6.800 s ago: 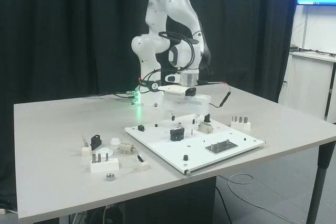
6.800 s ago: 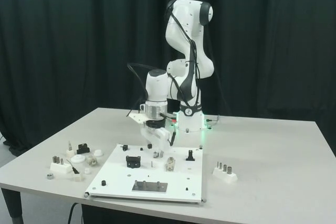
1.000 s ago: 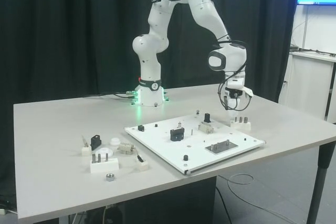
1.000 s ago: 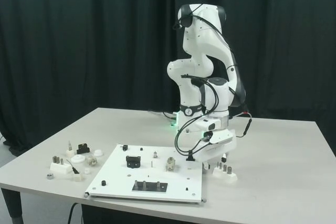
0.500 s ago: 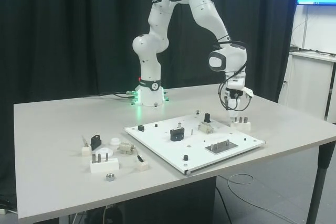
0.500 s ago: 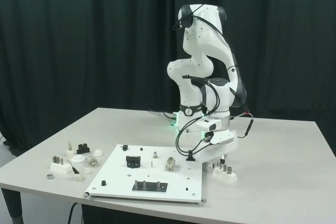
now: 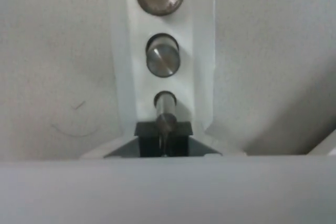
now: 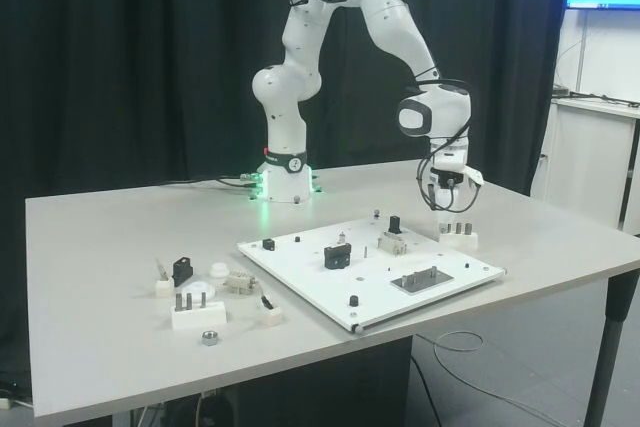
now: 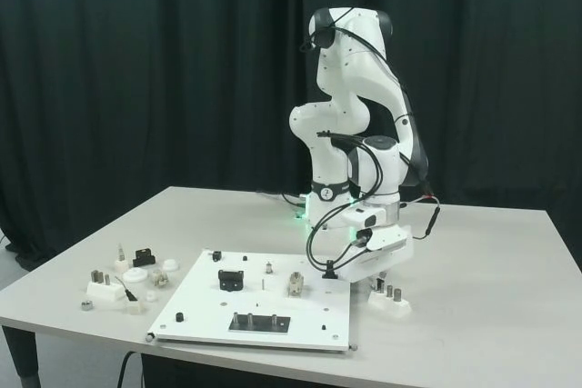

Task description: Pick round peg 1.

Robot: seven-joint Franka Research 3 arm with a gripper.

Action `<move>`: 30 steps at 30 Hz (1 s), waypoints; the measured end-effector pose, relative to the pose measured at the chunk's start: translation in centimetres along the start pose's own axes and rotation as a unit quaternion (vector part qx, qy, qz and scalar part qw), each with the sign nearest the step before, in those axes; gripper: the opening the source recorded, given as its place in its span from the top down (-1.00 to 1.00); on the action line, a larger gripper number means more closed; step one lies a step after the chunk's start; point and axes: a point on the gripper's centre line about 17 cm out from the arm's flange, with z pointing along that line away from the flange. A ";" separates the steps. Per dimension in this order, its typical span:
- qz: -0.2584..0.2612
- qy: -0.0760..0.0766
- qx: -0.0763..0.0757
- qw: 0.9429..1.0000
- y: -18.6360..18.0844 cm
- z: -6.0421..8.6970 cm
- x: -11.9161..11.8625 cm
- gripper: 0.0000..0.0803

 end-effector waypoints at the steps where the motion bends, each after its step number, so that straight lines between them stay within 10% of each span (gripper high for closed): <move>1: 0.000 0.000 0.000 1.000 -0.1 0.0 0.0 0.67; 5: -0.001 0.000 0.001 1.000 -0.2 0.0 0.1 0.67; 6: -0.001 0.000 0.001 1.000 -0.2 0.0 0.1 0.95; 30: 0.028 0.009 0.006 1.000 0.9 -4.2 0.6 0.96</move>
